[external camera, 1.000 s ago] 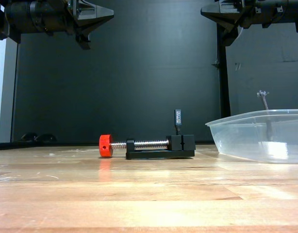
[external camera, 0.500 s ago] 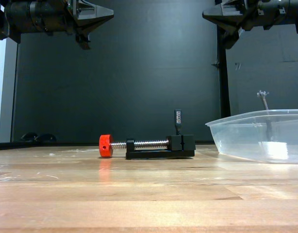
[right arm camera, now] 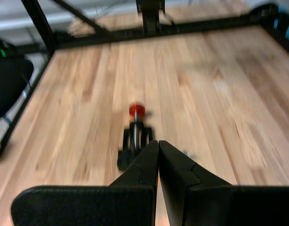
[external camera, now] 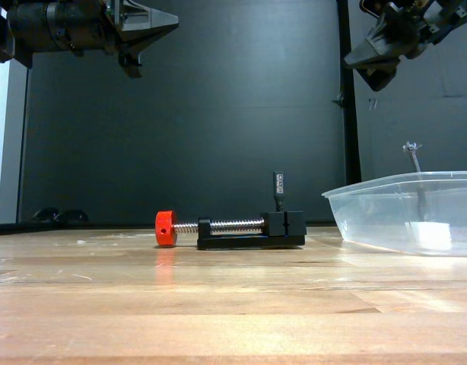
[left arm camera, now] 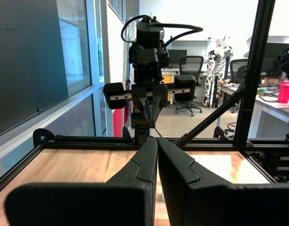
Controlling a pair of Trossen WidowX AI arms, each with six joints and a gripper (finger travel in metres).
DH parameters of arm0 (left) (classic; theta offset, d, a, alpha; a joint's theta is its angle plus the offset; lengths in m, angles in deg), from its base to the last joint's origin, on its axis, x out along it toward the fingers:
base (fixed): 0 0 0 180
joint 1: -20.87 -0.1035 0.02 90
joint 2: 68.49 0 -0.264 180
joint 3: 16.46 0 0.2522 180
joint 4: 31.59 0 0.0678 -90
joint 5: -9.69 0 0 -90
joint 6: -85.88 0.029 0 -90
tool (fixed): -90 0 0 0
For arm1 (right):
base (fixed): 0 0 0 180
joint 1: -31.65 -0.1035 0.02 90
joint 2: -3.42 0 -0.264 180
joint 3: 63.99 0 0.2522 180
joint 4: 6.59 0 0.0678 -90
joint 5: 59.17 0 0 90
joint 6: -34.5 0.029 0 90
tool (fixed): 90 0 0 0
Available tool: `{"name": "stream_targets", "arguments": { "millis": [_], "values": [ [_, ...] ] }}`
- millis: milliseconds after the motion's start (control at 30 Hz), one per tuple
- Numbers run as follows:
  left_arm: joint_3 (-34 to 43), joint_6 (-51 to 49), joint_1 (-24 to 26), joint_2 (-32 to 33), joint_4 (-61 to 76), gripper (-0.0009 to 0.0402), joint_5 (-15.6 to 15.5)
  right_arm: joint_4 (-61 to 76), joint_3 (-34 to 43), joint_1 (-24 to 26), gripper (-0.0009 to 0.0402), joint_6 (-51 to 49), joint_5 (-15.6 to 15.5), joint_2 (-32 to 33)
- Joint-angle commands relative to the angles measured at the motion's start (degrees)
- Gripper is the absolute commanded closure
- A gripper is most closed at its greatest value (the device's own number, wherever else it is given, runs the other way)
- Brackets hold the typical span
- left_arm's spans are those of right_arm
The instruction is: Pick the usb-c connector and install on the hub
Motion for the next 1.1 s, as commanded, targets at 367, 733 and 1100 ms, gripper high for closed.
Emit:
{"name": "stream_targets", "arguments": {
  "millis": [367, 733, 1100],
  "values": [
    [0.0, 0.0, 0.0, 0.0, 0.0, 0.0393, 0.0, 22.7, 4.9, -0.9, 0.0393, -0.2, 0.3, 0.4],
    [0.0, 0.0, 0.0, 0.0, 0.0, 0.0393, 0.0, 29.7, 4.8, -4.1, 0.0393, 2.2, -0.1, 5.1],
    [0.0, 0.0, 0.0, 0.0, 0.0, 0.0393, 0.0, 31.1, 4.9, -9.3, 0.0393, 6.5, 0.1, 10.1]
  ]
}}
